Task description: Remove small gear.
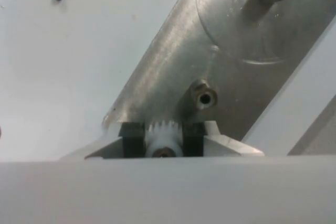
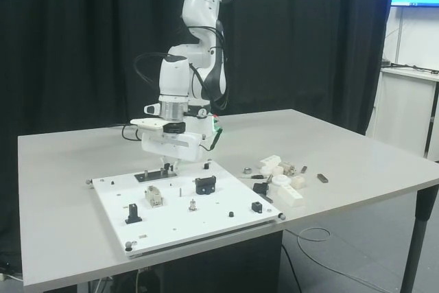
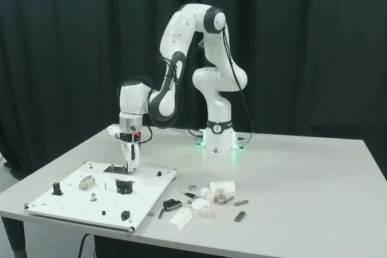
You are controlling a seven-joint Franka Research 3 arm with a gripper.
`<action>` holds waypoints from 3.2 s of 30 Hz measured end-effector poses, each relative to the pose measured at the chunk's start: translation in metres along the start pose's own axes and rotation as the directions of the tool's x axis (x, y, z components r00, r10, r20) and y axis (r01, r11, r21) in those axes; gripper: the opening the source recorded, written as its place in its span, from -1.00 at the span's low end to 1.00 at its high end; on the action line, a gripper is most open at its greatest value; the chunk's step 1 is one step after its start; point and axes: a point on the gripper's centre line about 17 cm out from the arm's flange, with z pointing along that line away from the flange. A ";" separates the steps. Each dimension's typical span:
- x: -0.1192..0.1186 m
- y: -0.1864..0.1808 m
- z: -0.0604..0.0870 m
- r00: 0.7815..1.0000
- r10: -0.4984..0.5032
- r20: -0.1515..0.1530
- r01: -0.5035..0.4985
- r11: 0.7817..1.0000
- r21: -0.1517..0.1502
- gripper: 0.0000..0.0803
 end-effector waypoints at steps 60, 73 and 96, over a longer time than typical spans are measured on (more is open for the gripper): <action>0.000 0.000 -0.002 0.988 0.154 0.029 -0.155 0.987 0.051 -0.64; 0.000 0.000 -0.001 0.986 0.157 0.064 -0.160 0.986 0.044 -0.64; 0.000 0.000 -0.004 0.993 0.090 0.082 -0.092 0.996 0.018 -0.64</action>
